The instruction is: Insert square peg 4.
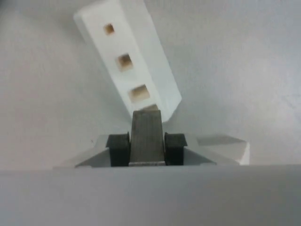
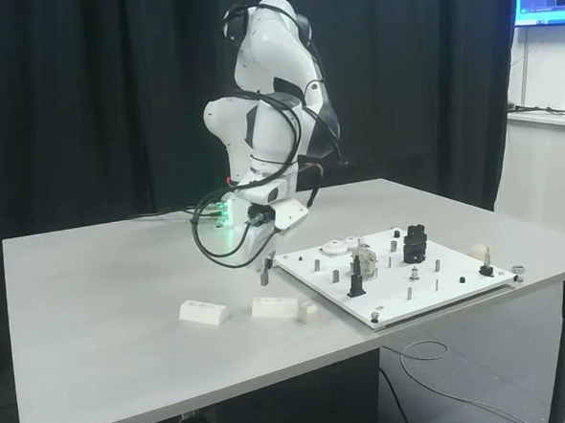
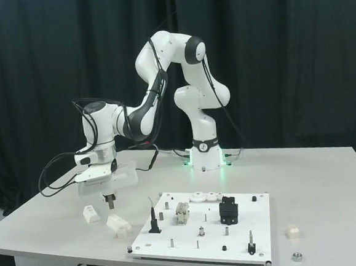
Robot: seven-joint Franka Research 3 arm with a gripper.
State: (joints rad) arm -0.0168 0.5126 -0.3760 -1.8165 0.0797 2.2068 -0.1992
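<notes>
My gripper (image 1: pixel 146 147) is shut on a grey square peg (image 1: pixel 146 136), clamped between the two black pads (image 1: pixel 118 148). Below it lies a white block (image 1: pixel 129 56) with a row of square holes. Three holes show fully, and the peg's tip hides most of the nearest one at the block's end. In the first room view the gripper (image 2: pixel 264 273) hangs a little above that block (image 2: pixel 275 308), peg pointing down. The second room view shows the gripper (image 3: pixel 111 203) just above the same block (image 3: pixel 118 223).
A second white block (image 2: pixel 203 312) lies to the side on the grey table. A white board (image 2: pixel 392 277) with several pegs and black fixtures sits close by. A small white piece (image 3: pixel 291 230) and a nut (image 3: pixel 296 257) lie near the table's front corner.
</notes>
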